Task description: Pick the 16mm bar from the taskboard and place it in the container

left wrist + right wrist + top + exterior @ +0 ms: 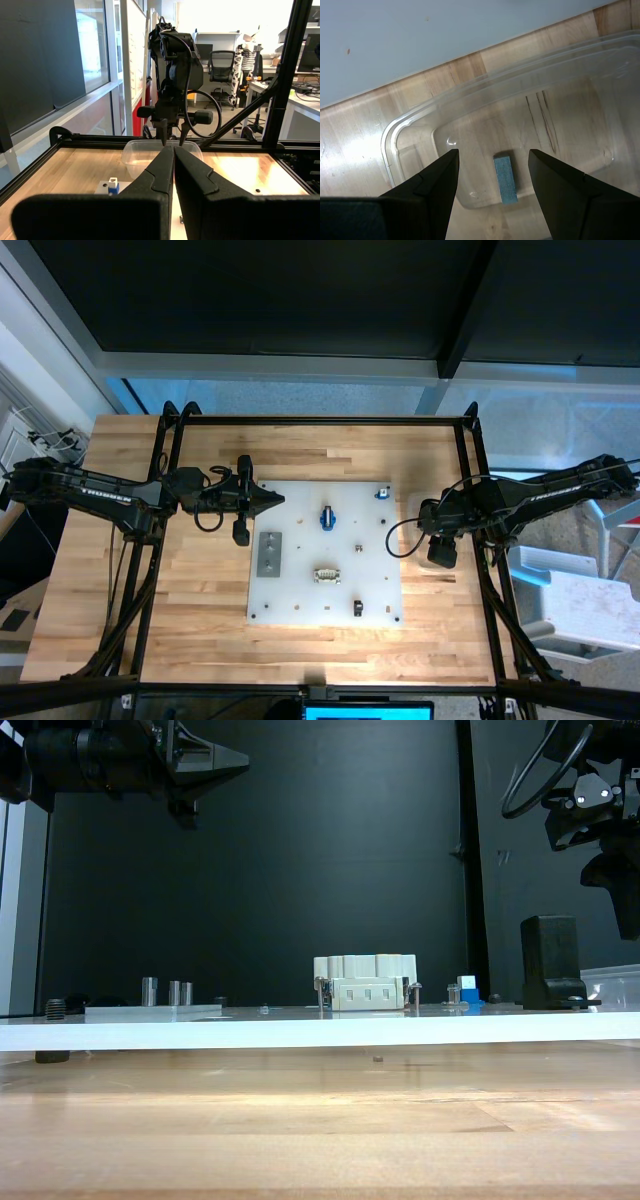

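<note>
Spread wide and empty, the right tool is held directly above the container, a pose judged suited to dropping a part inside. 1 item is seen in that clear tub: the 16mm bar, lying flat on its floor and touched by neither finger. The tub is set on the worktop just beside the taskboard. The left tool is held shut above the board's left edge, judged parked.

White "TROSSEN" brand lettering ran along left arm in high view, w/ left gripper out front over taskboard's far-left edge, same lettering on right arm, right gripper hung just beside board's right edge.
</note>
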